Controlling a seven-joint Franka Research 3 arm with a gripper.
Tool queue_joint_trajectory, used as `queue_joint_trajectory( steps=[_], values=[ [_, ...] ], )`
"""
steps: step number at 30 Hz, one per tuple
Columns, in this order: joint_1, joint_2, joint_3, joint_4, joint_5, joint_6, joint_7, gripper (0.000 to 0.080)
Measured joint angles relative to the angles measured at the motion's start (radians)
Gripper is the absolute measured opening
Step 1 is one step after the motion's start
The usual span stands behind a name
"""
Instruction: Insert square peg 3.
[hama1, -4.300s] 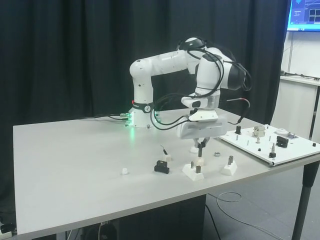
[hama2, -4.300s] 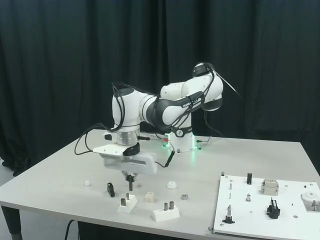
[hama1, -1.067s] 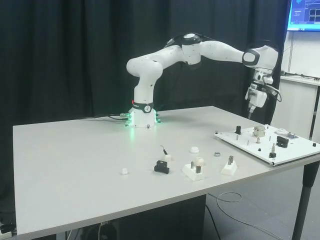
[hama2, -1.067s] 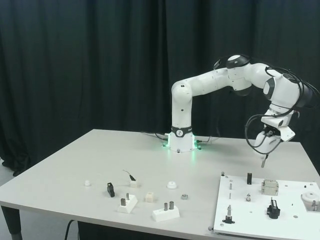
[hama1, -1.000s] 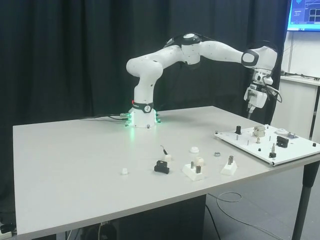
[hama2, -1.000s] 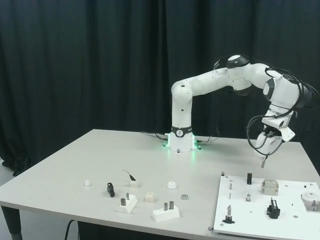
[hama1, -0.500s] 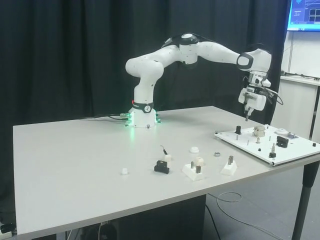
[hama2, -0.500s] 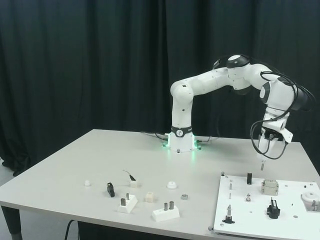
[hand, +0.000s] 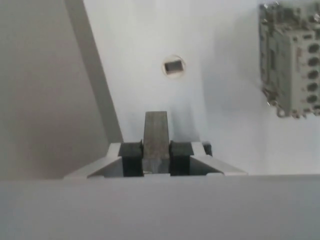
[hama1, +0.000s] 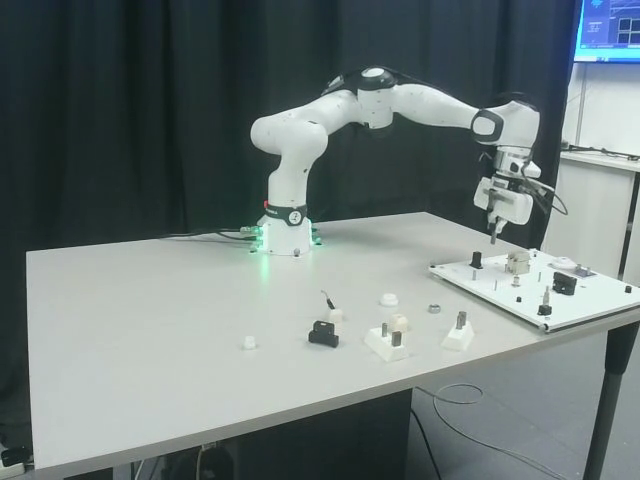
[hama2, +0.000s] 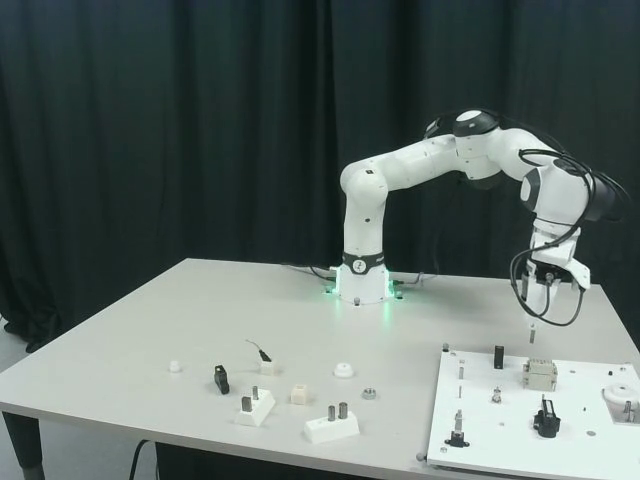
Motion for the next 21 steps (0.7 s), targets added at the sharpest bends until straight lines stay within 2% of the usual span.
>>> queue_joint_trajectory(
  steps=[7,21],
  values=[
    [0.017,0.000,0.025,-0.004,0.010,0.032,0.000,0.0111],
    [0.029,0.000,0.079,-0.024,0.022,0.144,0.037,0.0111]
  ],
)
